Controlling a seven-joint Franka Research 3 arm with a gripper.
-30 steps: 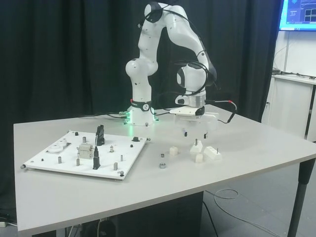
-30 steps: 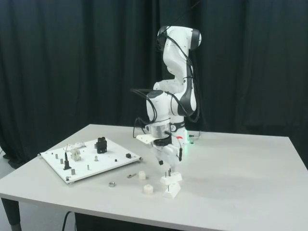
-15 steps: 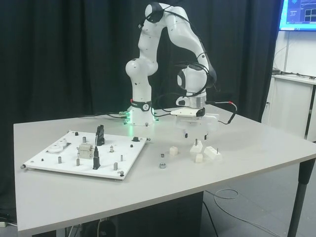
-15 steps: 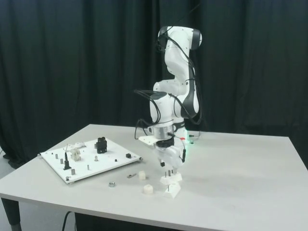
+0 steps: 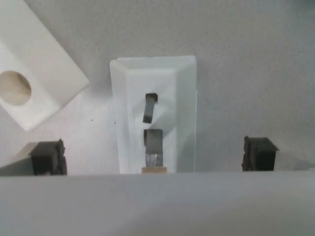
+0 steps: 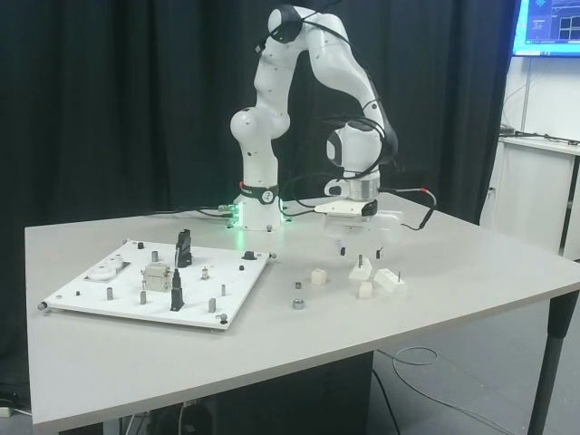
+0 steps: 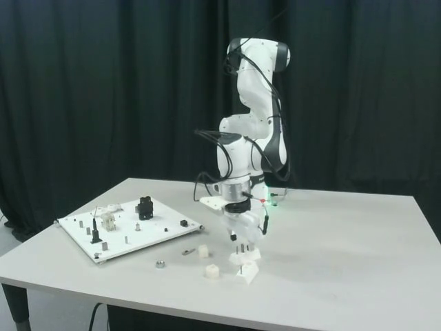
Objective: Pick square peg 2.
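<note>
My pincer (image 5: 153, 156) hangs straight over the white holder block (image 5: 152, 113), its two black fingertips (image 5: 48, 158) spread wide apart, one on each side of the block with bare grey table (image 5: 246, 59) showing between pad and block. Nothing is gripped yet.

Square peg 2 (image 5: 153, 143) stands upright in that holder, a short dark post rising toward my wrist camera, with a second, thinner dark pin (image 5: 149, 107) behind it in the same block. In the first room view the block (image 6: 362, 275) sits on the bench toward its right-hand edge, beside another white block (image 6: 390, 282) and a small white cube (image 6: 318, 277), well apart from the white assembly board (image 6: 154, 281) near the left edge.

I judge the peg to be stiff, light and probably smooth-faced metal, so it could slip or twist if I catch it by a corner. I would close on two opposite flat faces, near its upper end where it stands proud of the holder, and draw it up along its own axis so it does not bind in the socket or lift the light block with it.

Against the room views from a second ago, my wrist has come lower and my fingers now reach down around the holder; the blocks, cube and board have not shifted.
</note>
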